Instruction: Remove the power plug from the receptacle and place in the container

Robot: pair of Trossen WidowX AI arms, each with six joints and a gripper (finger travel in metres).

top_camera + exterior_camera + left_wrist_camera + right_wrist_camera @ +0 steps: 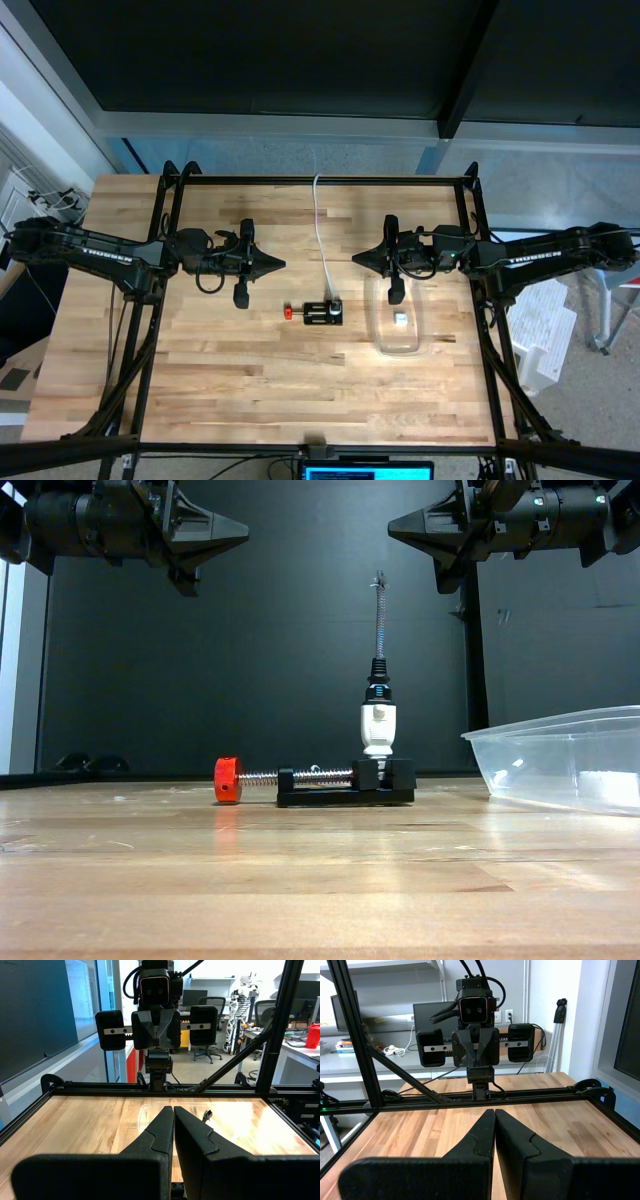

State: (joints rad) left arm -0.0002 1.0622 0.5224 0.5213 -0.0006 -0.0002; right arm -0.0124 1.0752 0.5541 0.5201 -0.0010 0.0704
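Note:
The power plug [377,683] is black and sits upright in the white receptacle [378,728], its thin wire tail standing straight up. A black vise [322,314] with a red knob [227,780] holds the receptacle at mid-table. The clear container [383,330] lies to the right of the vise, with a small white cube [400,319] inside. My left gripper [283,265] hangs shut and empty, high above the table, left of the vise. Facing it from the right, my right gripper [355,260] is also shut and empty, just as high, over the container's far end.
A long white cable [320,225] runs from the table's far edge down to the vise. A black metal frame [320,181] borders the wooden table. In each wrist view the opposite arm faces the camera across the table.

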